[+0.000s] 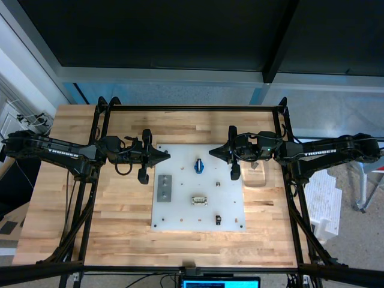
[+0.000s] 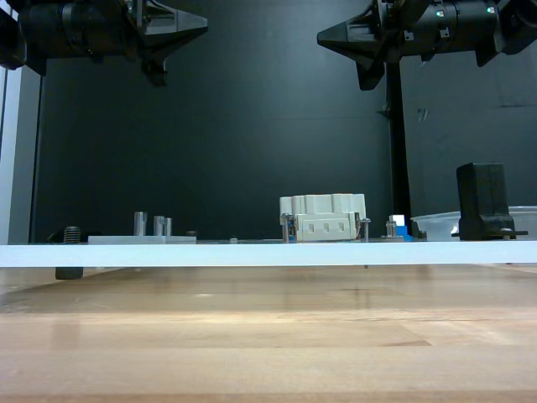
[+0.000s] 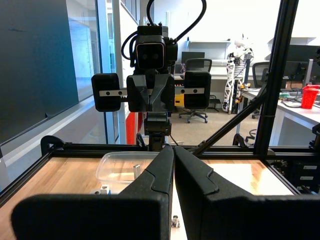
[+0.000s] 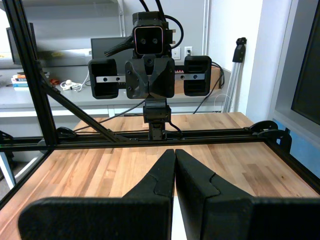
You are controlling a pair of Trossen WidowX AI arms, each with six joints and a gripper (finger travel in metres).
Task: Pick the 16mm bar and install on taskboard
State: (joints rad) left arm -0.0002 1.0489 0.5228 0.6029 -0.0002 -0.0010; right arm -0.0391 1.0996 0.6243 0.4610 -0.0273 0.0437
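The large white square taskboard [image 1: 180, 222] lies flat in the middle of the pale wooden tabletop [image 1: 90, 228]. Nearest on it stands a small black component [image 1: 219, 219]. Beyond that come a silver connector [image 1: 199, 200] and, toward the left, a grey rectangular block [image 1: 164, 188], with a blue knob [image 1: 199, 166] farther back. Both arms hang above the board's far part, well clear of it. The left claw [image 1: 167, 155] and the right claw [image 1: 211, 153] point at each other, each with its fingers pressed together and gripping nothing. Just off the board's right edge, under the right arm, sits a clear plastic tray [image 1: 257, 185]. Inside it stands what is probably the 16mm bar [image 3: 136, 170], a tiny upright grey metal peg seen from the left wrist, though it is too small to be sure.

The pick has not begun. I judge the right claw the better placed, being nearer. It would need to spread its fingers, draw back over the tray and come straight down on the peg. The tray's wall crowds any sideways approach, and so slim a peg could tip if nudged. For the install, the knob and connector stand close to the path across the board.
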